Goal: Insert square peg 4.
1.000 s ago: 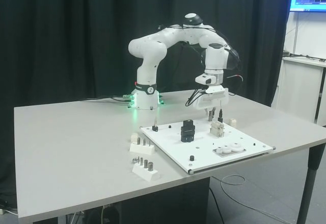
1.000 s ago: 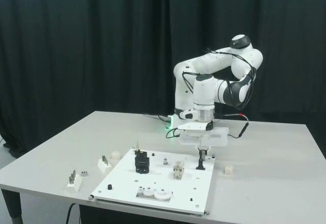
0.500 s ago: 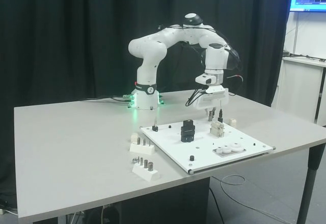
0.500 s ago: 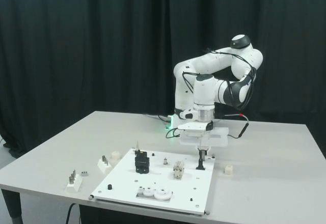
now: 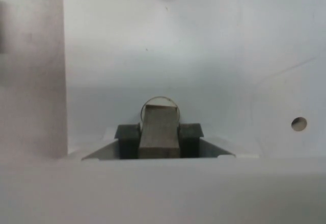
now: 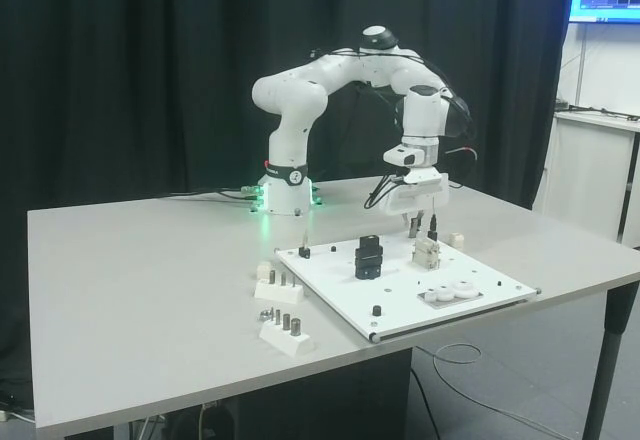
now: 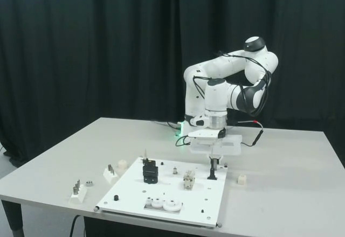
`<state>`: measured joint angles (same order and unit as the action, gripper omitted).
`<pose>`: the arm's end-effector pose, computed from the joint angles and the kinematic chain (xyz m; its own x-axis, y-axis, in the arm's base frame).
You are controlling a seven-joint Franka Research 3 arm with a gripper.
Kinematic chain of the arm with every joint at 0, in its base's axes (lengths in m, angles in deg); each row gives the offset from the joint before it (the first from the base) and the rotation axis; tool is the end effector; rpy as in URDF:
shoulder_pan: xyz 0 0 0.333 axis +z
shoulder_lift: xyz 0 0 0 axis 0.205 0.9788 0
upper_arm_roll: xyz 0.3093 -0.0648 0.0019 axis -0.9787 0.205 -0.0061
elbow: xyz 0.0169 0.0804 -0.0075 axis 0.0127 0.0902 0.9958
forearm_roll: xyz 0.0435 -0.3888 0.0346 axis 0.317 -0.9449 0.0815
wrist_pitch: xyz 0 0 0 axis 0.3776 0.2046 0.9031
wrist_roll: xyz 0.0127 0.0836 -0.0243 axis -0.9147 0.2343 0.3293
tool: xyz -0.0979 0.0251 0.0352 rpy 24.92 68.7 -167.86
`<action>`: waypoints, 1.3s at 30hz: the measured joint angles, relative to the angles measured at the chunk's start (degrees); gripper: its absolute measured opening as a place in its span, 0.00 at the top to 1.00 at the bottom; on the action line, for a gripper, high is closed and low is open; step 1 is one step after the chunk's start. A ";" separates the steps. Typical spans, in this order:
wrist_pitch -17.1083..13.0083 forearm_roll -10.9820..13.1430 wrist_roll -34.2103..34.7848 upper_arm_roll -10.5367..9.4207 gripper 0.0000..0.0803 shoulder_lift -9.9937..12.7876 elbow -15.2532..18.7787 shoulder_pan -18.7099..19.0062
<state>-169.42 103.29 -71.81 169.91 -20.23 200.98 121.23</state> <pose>0.4148 0.1566 0.2184 0.7660 -0.6428 -0.0094 -0.6428 -0.7660 -0.0015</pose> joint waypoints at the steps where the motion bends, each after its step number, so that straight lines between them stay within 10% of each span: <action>1: 0.00 0.00 0.00 0.00 0.81 -0.01 0.01 0.00; 39: -1.24 -0.26 1.13 0.00 0.81 -0.19 0.85 0.96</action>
<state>-170.66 103.02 -70.68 169.92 -20.43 201.83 122.20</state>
